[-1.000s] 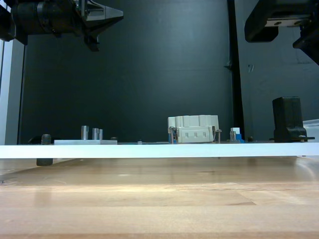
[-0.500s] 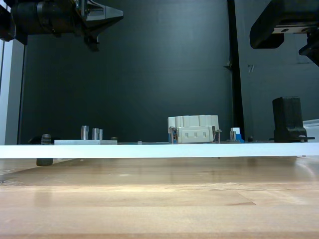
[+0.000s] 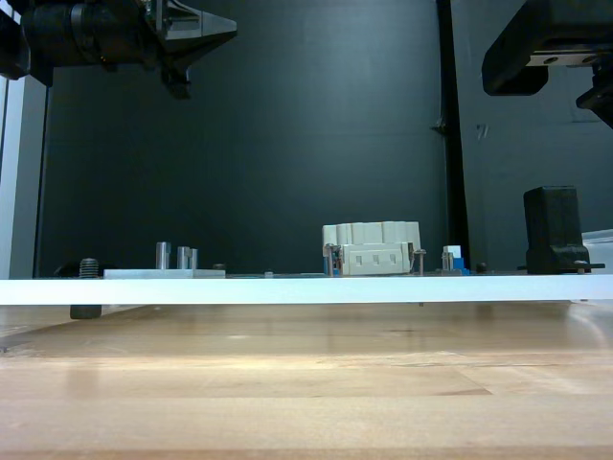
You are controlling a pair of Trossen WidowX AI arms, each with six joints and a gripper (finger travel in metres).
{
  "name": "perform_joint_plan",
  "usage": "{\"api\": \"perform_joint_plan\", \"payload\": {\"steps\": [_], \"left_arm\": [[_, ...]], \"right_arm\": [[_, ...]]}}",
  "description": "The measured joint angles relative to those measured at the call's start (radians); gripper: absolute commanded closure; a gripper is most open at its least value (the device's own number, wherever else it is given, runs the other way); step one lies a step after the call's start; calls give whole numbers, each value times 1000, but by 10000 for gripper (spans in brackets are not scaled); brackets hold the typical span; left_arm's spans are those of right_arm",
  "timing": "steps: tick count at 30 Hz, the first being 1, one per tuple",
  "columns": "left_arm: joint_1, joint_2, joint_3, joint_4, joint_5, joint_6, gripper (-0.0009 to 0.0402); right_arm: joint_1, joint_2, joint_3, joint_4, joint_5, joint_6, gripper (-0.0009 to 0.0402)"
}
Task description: Pick the 16mm bar and install on taskboard
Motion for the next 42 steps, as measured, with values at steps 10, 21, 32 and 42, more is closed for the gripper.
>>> {"api": "perform_joint_plan", "payload": {"steps": [10,21,32,42], "left_arm": [[0,0,0,0,0,0,393],[0,0,0,0,0,0,393],[0,0,0,0,0,0,393],[0,0,0,0,0,0,393]], "right_arm": [[-1,0,0,2,1,-5,393],[-2,0,0,8,4,-11,393],[-3,-1,-3,8,5,-13,393],[-3,-1,-10,21,1,-15,393]]}}
